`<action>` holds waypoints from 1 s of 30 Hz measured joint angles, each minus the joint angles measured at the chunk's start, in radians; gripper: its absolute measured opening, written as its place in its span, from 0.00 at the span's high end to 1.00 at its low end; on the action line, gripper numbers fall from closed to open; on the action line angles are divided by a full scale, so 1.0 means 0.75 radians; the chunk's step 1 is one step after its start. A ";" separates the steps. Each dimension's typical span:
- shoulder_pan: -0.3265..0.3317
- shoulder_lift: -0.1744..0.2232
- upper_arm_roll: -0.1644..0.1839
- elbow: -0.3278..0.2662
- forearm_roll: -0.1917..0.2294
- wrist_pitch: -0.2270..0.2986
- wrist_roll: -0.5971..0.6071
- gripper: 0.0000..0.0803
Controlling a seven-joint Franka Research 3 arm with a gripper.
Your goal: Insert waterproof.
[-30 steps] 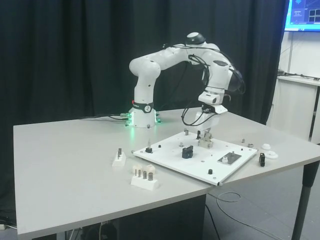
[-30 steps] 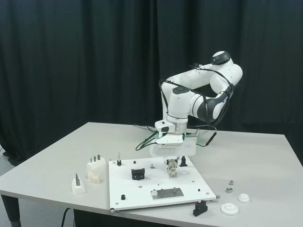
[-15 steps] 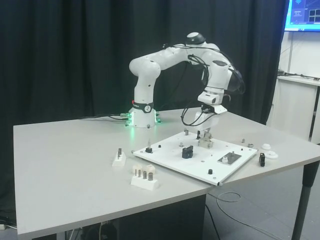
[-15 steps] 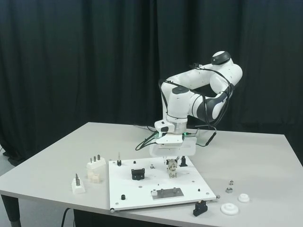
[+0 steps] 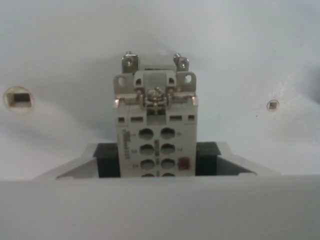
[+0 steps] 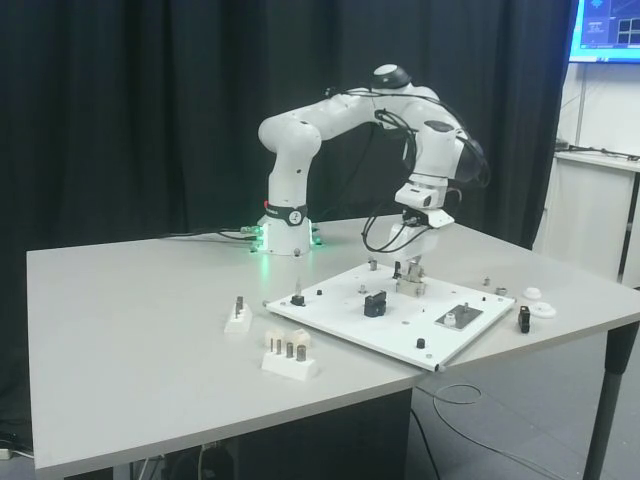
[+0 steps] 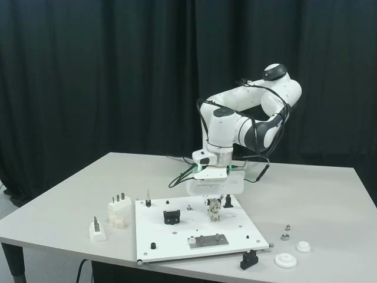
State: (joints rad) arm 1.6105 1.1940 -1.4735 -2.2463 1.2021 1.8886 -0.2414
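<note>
The waterproof connector [image 5: 155, 135], a grey block with rows of round holes and a metal clamp on top, stands upright on the white board [image 5: 60, 60] in the wrist view. Black pieces flank its lower part. In the room views the connector [image 6: 411, 278] [image 7: 214, 211] stands near the middle of the board [image 6: 340, 325] [image 7: 177, 244]. My gripper [image 6: 414, 243] [image 7: 214, 197] hangs straight above it, a short way over its top. A white cover hides the gripper's lower end.
On the board are a black part [image 6: 375, 303] [image 7: 171, 217], a grey metal plate [image 6: 458, 318] [image 7: 207, 240] and small pegs. White holders [image 6: 290, 352] [image 7: 119, 211] stand beside it. White rings [image 6: 540, 305] [image 7: 285, 260] and a black clip [image 6: 524, 318] [image 7: 250, 259] lie by the table edge.
The arm's wrist has crept slightly upward over the connector. The connector and the other parts have stayed where they were.
</note>
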 joint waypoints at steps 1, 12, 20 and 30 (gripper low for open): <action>0.000 0.000 0.000 0.000 0.000 0.000 0.000 0.61; 0.000 0.000 0.000 0.000 0.000 0.003 -0.018 0.61; -0.001 0.000 0.000 -0.001 0.000 0.006 -0.033 0.61; -0.001 0.001 0.001 -0.002 0.000 0.009 -0.034 0.61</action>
State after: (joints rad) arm 1.6100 1.1948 -1.4729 -2.2474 1.2023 1.8955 -0.2669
